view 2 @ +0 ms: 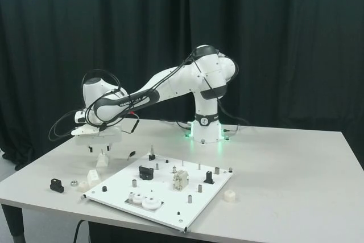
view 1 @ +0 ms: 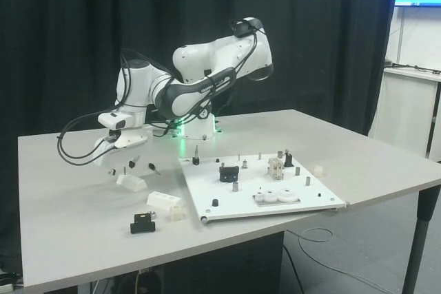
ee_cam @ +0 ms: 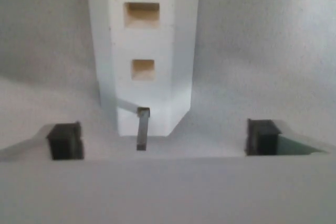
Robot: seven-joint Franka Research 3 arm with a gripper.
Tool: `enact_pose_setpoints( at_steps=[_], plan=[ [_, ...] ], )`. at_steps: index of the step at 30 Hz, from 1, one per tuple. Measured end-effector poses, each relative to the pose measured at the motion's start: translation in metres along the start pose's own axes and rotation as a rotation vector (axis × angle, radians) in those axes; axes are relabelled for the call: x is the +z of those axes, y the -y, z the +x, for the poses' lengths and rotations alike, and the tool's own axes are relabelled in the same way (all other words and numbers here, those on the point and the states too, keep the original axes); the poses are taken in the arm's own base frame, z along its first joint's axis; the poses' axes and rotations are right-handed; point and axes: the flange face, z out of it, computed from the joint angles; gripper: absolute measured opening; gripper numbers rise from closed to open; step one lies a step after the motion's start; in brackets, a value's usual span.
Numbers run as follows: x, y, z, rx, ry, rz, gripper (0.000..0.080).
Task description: Pick square peg 1.
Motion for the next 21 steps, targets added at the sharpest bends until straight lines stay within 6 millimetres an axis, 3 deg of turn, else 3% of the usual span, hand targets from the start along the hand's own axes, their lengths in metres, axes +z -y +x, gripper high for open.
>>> enact_pose_setpoints(
  at_steps=[2,3,4,5,10,11,15,16,21],
  plan=[
    [0.0003,0.0003,0.0002,-0.001,0.0,0.0,0.08],
    [0.0004,0.0004,0.0003,-0.001,0.0,0.001,0.0666],
    [0.0006,0.0007,0.0005,-0.001,0.001,0.001,0.0666],
    [0.0008,0.0008,0.0006,-0.002,0.001,0.001,0.0486],
    [0.0021,0.0021,0.0014,-0.004,0.002,0.003,0.0486],
    [0.0023,0.0024,0.0016,-0.005,0.002,0.003,0.0292],
    [0.0031,0.0033,0.0023,-0.007,0.003,0.005,0.0292],
    [0.0032,0.0035,0.0025,-0.007,0.003,0.005,0.0114],
    [0.0026,0.0043,0.0041,-0.01,0.002,0.004,0.0114]
  ],
)
